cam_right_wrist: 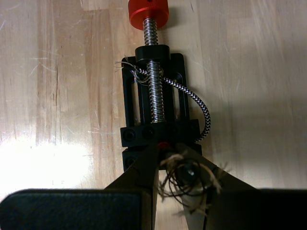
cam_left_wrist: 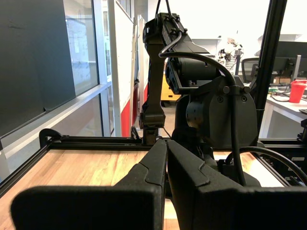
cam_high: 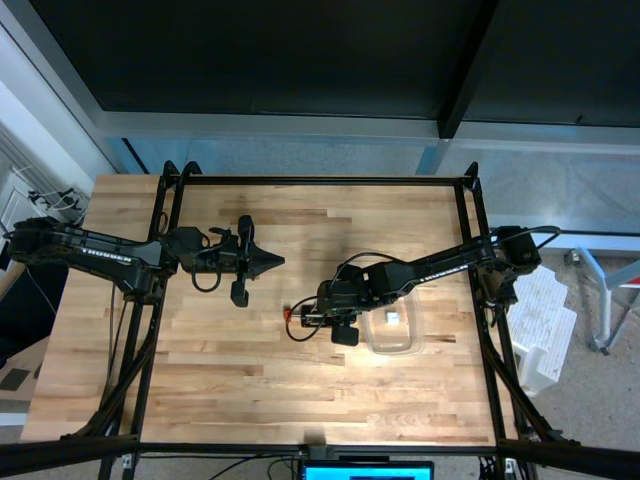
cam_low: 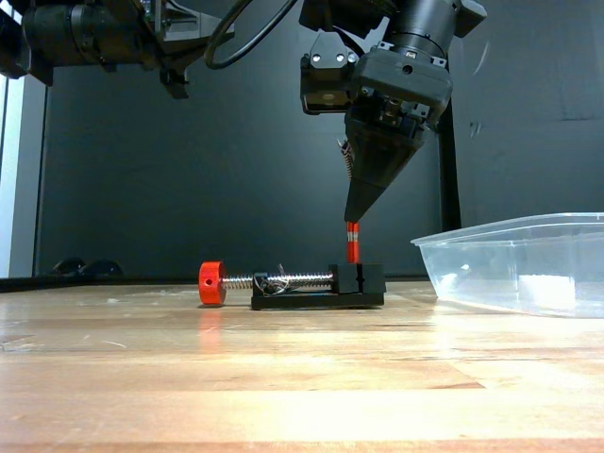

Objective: Pick the RCA connector and install on taskboard

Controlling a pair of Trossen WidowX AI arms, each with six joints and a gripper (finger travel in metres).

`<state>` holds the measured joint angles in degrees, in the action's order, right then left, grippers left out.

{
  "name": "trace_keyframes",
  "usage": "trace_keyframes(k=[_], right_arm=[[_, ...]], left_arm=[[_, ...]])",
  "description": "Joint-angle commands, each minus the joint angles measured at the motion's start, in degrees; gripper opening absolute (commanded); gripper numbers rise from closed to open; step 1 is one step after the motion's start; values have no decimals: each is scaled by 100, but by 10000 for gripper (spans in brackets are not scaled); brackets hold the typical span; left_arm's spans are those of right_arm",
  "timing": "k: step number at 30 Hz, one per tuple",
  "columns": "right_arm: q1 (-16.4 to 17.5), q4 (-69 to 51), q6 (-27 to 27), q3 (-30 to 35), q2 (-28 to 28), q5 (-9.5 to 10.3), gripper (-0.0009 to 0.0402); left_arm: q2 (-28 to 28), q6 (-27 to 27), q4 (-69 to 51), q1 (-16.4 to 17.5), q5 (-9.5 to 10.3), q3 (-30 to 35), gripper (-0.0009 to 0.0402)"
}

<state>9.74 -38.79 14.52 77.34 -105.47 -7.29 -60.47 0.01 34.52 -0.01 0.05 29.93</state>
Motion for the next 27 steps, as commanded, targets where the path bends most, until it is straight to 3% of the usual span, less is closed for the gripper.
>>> trace_keyframes(k=[1,27], right_arm=[[-13,-17,-26,-11,-4,-20,0],[-37,291,-20,-293,7,-15,0]], left_arm=[[-2,0,0,0,-2,2,0],[-2,0,0,0,-2,2,0]])
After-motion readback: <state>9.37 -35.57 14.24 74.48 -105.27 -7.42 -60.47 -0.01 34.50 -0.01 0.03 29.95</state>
